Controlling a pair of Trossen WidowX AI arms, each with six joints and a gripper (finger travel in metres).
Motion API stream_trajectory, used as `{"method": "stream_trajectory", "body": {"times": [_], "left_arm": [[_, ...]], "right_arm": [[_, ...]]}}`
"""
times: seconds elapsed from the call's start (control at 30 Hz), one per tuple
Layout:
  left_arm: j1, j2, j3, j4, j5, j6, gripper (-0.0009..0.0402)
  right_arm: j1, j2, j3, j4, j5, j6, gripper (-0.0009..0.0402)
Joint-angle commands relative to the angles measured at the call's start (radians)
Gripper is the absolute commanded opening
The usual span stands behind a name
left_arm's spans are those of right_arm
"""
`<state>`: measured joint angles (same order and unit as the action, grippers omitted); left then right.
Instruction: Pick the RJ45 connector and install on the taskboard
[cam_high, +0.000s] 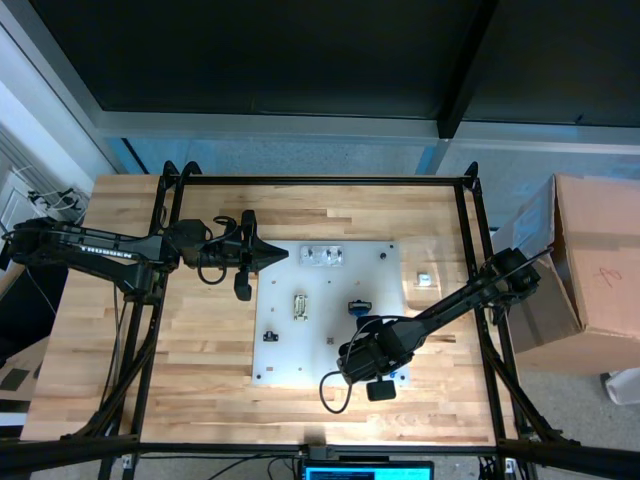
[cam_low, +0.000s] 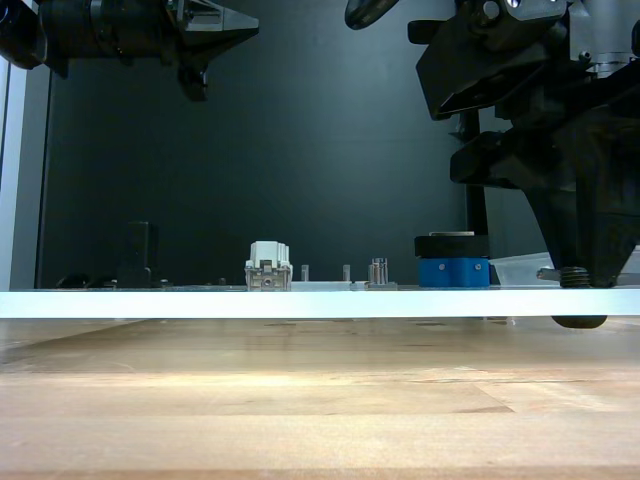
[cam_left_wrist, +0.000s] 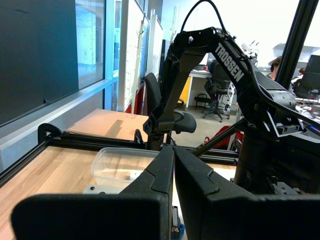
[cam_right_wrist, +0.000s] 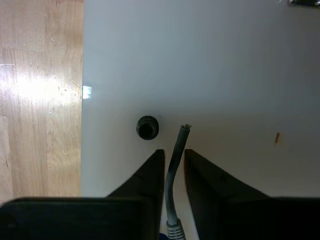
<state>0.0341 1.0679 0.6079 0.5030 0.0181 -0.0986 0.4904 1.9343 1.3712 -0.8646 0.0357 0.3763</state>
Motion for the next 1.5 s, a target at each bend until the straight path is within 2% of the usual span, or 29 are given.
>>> {"method": "stream_trajectory", "body": {"times": [0.03,0.17,0.3,0.6,0.73,0.87,1.0,1.37,1.5], "left_arm": [[0.000,0.000,0.000,0.000,0.000,0.000,0.0001],[0.000,0.000,0.000,0.000,0.000,0.000,0.0001],[0.000,0.000,0.000,0.000,0.000,0.000,0.0001],[0.000,0.000,0.000,0.000,0.000,0.000,0.0001],[0.000,0.000,0.000,0.000,0.000,0.000,0.0001],[0.000,0.000,0.000,0.001,0.000,0.000,0.0001],[0.000,0.000,0.000,0.000,0.000,0.000,0.0001],[0.000,0.000,0.000,0.004,0.000,0.000,0.0001],[0.000,0.000,0.000,0.003,0.000,0.000,0.0001]], "right_arm": [[0.000,0.001,0.000,-0.002,-0.001,0.001,-0.0003],[0.000,-0.009,0.000,-0.005,-0.002,0.000,0.0007],[0.000,-0.039,0.000,-0.007,-0.002,0.000,-0.0002],[-0.015,-0.154,0.000,-0.008,0.004,0.001,0.0000],[-0.052,-0.208,0.000,-0.009,0.050,0.008,0.0000],[-0.103,-0.256,-0.001,-0.002,0.060,0.002,0.0000],[-0.145,-0.306,-0.007,0.043,0.121,-0.014,0.0000],[-0.259,-0.433,-0.015,0.152,0.120,-0.137,0.0000],[-0.299,-0.460,-0.015,0.183,0.090,-0.177,0.0000]]}}
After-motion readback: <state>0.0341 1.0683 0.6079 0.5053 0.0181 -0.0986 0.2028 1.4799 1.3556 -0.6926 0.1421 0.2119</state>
